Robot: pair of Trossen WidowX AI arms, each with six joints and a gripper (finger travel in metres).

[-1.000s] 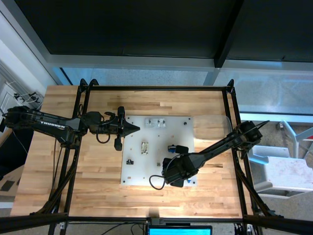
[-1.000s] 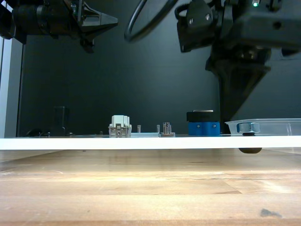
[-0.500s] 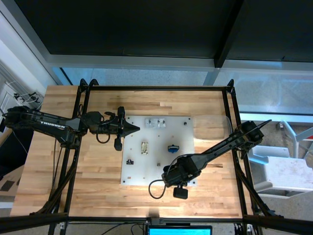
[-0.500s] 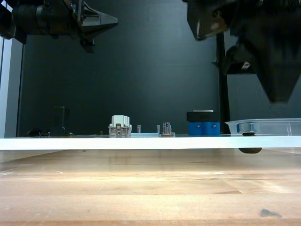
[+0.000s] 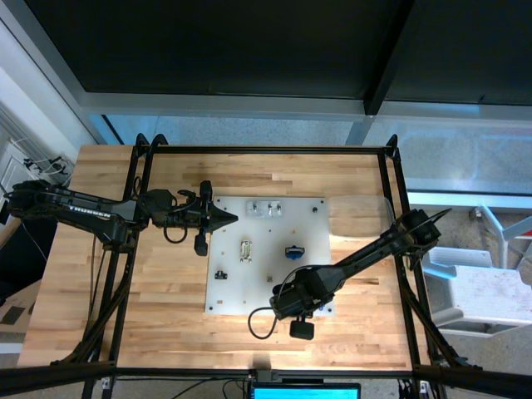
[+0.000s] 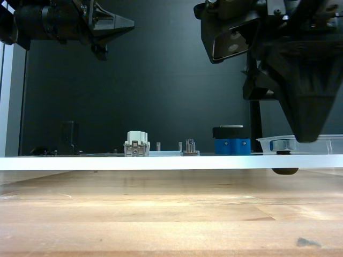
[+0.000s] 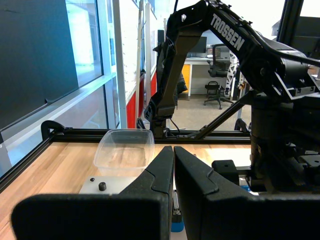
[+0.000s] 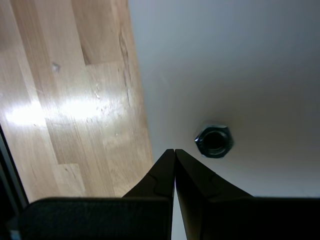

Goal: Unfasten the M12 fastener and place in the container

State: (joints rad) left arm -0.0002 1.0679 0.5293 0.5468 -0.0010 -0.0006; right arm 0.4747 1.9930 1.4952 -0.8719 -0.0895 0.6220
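The M12 nut point(image 8: 214, 141) sat axis-upright on its stud by the board's point(image 8: 240, 60) near edge. The right gripper point(image 8: 174, 152) hovered closed and empty beside it, and the left gripper point(image 7: 173, 150) was closed over the board's left edge.

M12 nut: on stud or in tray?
On its stud: nut sits on the white board by the shut, empty right gripper; tray empty. Left gripper, shut, hovers over board's left edge.
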